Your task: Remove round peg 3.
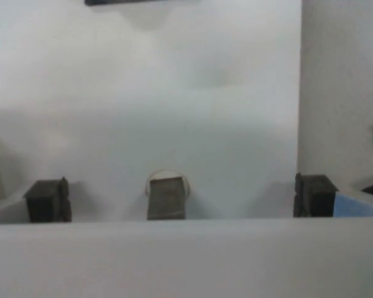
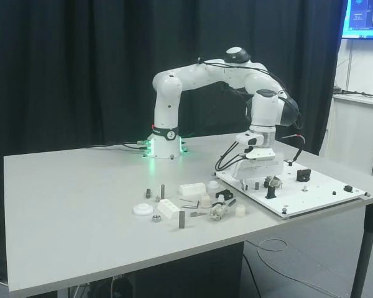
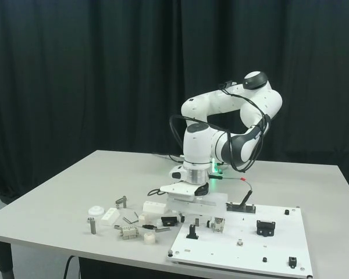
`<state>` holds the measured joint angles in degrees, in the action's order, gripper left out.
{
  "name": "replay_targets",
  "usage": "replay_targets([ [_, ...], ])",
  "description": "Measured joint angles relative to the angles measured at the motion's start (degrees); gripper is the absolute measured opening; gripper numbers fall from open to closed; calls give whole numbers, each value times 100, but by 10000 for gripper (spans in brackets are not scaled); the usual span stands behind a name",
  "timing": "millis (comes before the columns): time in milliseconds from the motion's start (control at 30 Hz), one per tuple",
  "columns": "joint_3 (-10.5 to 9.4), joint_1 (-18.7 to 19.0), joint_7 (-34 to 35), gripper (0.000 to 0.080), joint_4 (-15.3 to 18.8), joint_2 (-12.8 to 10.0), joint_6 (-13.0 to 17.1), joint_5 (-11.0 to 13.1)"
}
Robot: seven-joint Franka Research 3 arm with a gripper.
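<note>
on the left part of the grey desk lies a loose scatter of small parts: a white disc, short grey pins, white blocks and a few black and grey fittings, all near the left edge of the white board. in the second room view the same scatter sits to the left of the board.

the white arm reaches from its base, lit green, over to the board's near-left corner, and the end effector hangs low over the board there, just above its surface.

in the wrist view the 2 dark fingertips stand wide apart, open, with nothing held between them. the end effector is centred on a short grey peg that stands upright in a round white hole of the board. the peg lies between the 2 fingertips, about midway, touching neither. in the room views the peg is hidden under the end effector.

further right on the board stand a black bracket and small black knobs, well apart from the end effector.
</note>
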<state>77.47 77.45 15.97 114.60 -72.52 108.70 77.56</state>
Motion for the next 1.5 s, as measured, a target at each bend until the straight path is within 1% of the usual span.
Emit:
replay_targets([
  [233,1,3,0,800,0,6,-46,0],
  [800,18,-29,3,800,3,13,-30,0],
  [833,19,-36,7,678,3,18,-29,2],
  [867,21,-42,8,678,3,23,-28,3],
  [900,22,-49,8,520,3,29,-27,4],
  [1067,28,-77,8,520,2,53,-29,22],
  [1100,27,-78,8,316,1,60,-41,50],
  [1267,20,-72,12,316,-5,94,-101,148],
  [1400,20,-73,13,316,-4,95,-109,157],
  [1433,20,-72,13,115,-4,95,-110,158],
  [1500,20,-73,13,115,-4,95,-111,159],
])
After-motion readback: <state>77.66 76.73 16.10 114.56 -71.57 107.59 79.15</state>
